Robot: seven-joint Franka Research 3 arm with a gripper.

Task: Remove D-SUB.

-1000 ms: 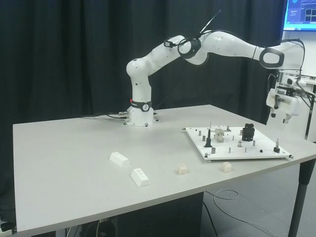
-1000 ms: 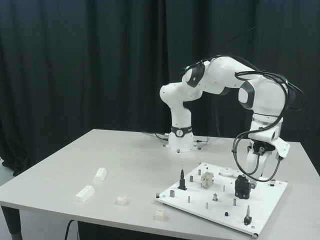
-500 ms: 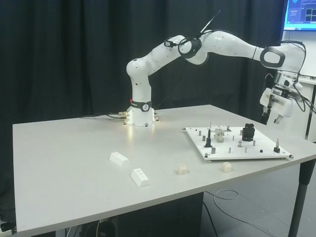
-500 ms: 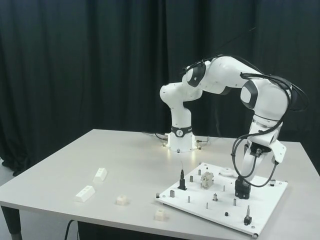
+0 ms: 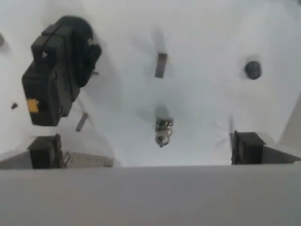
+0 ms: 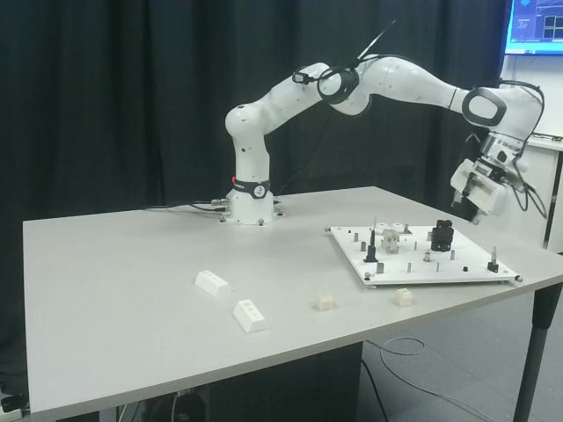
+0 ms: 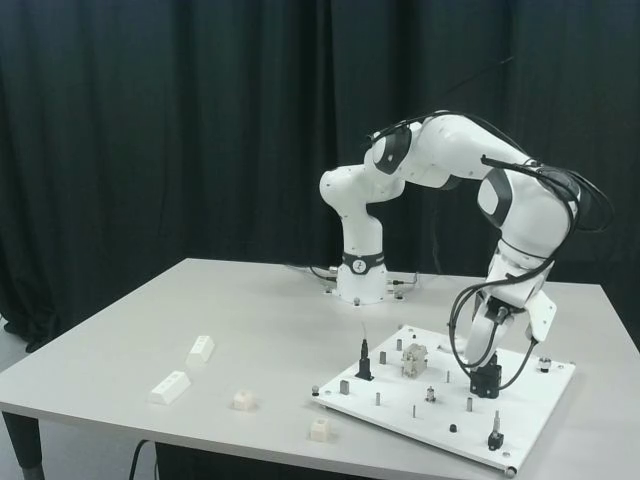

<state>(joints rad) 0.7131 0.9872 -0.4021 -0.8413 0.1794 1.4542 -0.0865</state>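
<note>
Jaws spread wide and empty above the white board [image 7: 540,395], you've got the black D-SUB [image 5: 59,70] still seated at upper left of the wrist frame, so grasp and pull remain.

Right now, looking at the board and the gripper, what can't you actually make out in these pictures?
- Gripper: in both room views too small to judge its opening; the wrist view shows only the finger pads at the frame's lower part.
- Black connector block: the second room view has the arm's cables partly crossing it; whether it is the D-SUB is unclear.
- Small pegs on the white board: too small to identify.
</note>
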